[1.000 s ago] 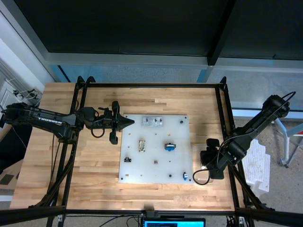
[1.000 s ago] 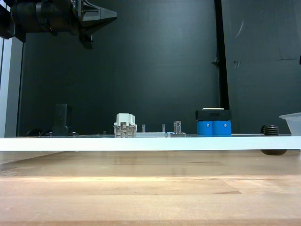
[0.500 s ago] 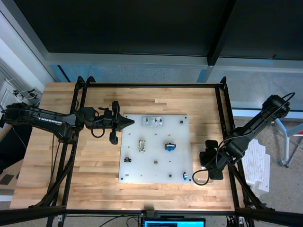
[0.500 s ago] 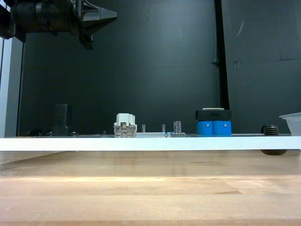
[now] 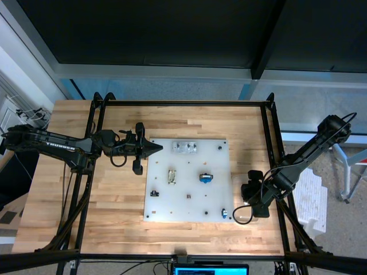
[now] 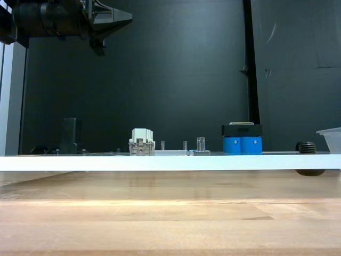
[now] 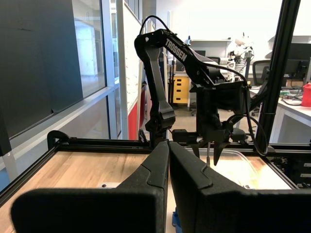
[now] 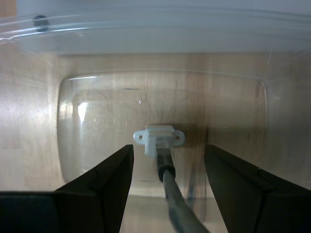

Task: Pick the RJ45 connector and install on taskboard

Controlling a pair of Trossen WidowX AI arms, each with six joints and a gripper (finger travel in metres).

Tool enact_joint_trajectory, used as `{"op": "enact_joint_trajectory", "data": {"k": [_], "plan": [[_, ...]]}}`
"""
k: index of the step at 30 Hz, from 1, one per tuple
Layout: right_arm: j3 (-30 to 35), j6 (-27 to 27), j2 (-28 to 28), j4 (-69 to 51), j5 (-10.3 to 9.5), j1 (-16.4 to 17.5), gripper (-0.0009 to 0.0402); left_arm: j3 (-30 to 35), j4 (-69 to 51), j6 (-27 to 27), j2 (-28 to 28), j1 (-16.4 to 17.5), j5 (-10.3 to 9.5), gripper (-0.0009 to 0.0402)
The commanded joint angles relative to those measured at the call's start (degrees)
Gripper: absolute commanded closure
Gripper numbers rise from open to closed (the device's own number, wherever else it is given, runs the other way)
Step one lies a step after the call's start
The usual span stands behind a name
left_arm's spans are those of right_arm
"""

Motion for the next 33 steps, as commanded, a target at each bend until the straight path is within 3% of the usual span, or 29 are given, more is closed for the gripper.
{"op": "enact_joint_trajectory", "data": {"k": [1, 17, 25, 33], "plan": [[-0.02, -0.02, 0.00, 0.09, 0.02, 0.00, 0.0216, 0.00, 0.02, 0.00, 0.02, 0.00, 0.02, 0.0393], [-0.02, -0.28, -0.04, -0.48, -0.09, -0.02, 0.0331, 0.00, 0.02, 0.00, 0.02, 0.02, 0.02, 0.0393], [0.00, -0.24, -0.04, -0.44, -1.27, -0.02, 0.0387, 0.00, 0.02, 0.00, 0.02, 0.00, 0.02, 0.0393], [1.31, -0.22, -0.04, -1.77, -1.36, -0.04, 0.0394, 0.00, 0.02, 0.00, 0.02, 0.00, 0.02, 0.0393]]}}
